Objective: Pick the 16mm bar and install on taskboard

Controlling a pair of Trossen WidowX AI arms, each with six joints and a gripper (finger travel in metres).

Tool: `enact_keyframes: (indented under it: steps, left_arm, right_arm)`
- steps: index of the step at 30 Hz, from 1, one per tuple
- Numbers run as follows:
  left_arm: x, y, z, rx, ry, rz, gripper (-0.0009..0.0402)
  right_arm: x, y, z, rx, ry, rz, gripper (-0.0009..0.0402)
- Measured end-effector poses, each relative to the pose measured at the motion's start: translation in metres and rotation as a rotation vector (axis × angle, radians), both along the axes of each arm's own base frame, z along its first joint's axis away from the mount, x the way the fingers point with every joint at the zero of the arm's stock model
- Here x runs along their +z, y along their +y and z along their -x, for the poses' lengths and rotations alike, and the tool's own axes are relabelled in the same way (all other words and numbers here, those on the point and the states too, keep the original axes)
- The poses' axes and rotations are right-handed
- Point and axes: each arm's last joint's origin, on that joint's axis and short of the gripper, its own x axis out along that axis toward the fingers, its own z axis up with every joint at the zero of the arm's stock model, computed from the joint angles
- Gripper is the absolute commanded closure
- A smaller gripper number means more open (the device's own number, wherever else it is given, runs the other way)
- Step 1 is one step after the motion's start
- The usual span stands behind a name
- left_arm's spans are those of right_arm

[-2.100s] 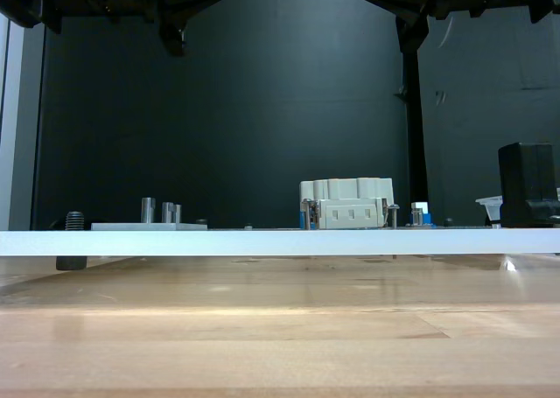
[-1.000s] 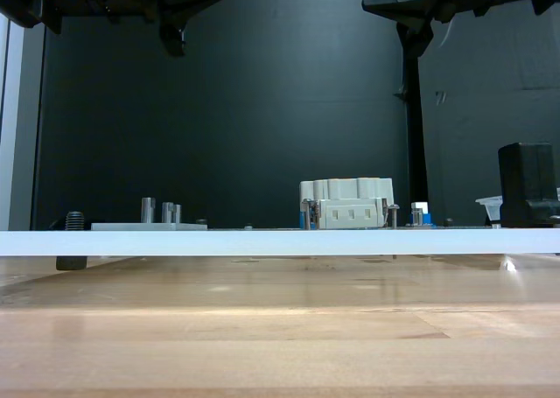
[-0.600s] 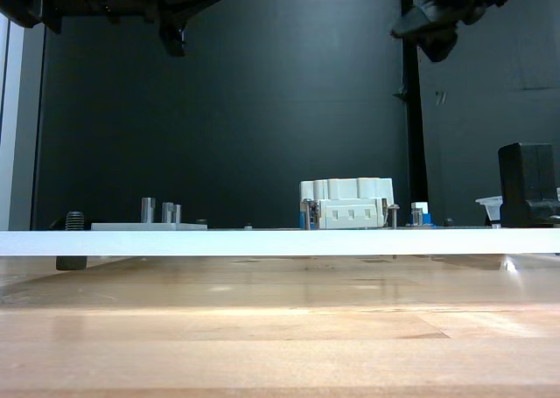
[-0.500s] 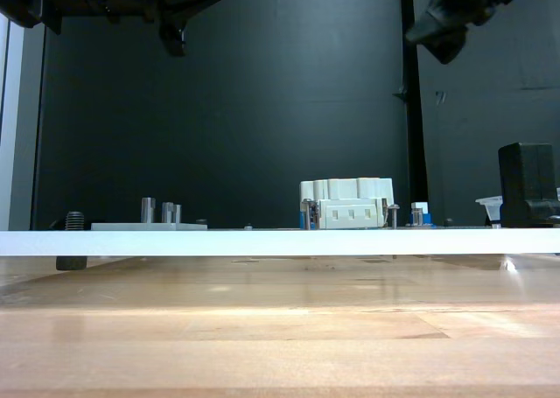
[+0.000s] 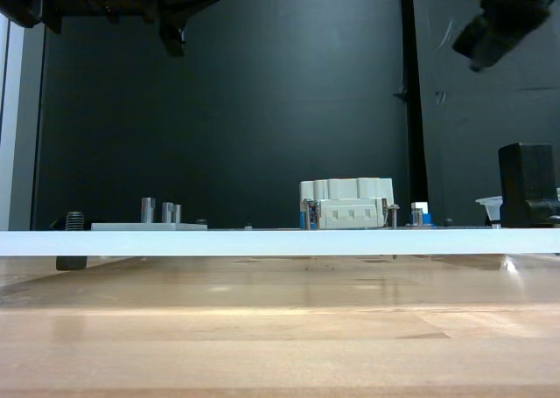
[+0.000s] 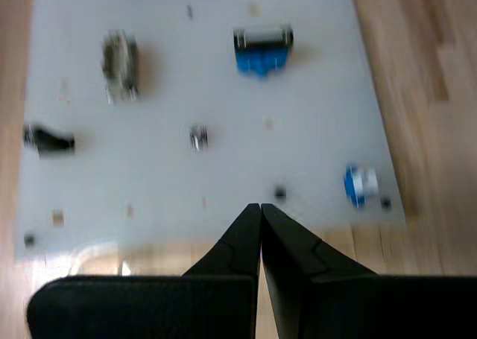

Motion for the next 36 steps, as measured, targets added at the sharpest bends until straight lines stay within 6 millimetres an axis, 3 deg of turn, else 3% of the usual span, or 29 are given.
enact_keyframes:
  steps: [16,30,36]
  left_arm:
    - [0.0,0.0,0.0,0.0,0.0,0.0,0.0393]
    - [0.0,0.0,0.0,0.0,0.0,0.0,0.0393]
    - [0.0,0.0,0.0,0.0,0.0,0.0,0.0393]
  right_arm:
    - [-0.012,0.007,0.03,0.05,0.329,0.015,0.0393]
    - [-0.017,0.02,0.027,0.088,0.38,0.006,0.0391]
    - [-0.022,0.028,0.018,0.109,0.416,0.031,0.0352]
